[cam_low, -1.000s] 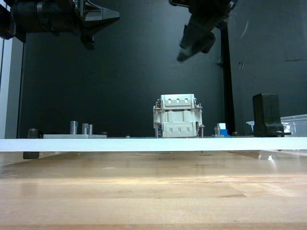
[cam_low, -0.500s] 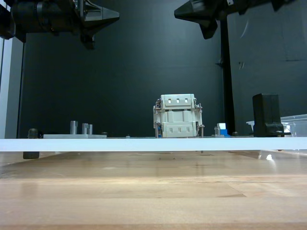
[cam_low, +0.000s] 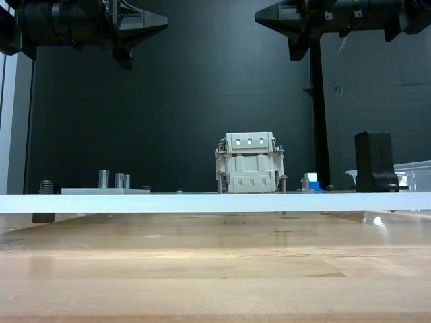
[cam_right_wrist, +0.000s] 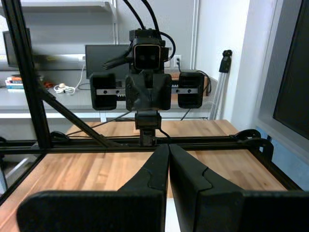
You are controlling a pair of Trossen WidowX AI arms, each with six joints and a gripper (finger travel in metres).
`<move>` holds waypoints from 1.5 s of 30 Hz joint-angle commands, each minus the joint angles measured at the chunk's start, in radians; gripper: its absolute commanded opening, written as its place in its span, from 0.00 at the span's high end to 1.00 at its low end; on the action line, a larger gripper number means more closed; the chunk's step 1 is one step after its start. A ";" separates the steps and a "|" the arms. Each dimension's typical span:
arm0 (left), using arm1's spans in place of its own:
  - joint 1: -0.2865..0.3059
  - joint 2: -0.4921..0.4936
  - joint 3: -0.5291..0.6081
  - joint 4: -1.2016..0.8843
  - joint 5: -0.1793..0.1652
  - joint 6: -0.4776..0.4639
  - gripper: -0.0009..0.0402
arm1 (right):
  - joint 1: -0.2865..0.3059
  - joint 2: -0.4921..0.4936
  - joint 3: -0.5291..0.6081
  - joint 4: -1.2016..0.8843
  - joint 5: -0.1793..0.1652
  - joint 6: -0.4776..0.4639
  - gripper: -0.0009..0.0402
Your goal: Pick the HAN10E connector and install on the hub
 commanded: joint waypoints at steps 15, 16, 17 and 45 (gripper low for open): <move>0.000 0.000 0.000 0.000 0.000 0.000 0.98 | 0.000 0.001 -0.039 0.032 -0.031 0.030 0.98; 0.000 0.000 0.000 0.000 0.000 0.000 0.98 | 0.000 0.001 -0.039 0.033 -0.031 0.034 0.98; 0.000 0.000 0.000 0.000 0.000 0.000 0.98 | 0.000 0.001 -0.039 0.034 -0.031 0.038 0.98; 0.000 0.000 0.000 0.000 0.000 0.000 0.98 | 0.000 0.003 -0.039 0.026 -0.031 0.054 0.98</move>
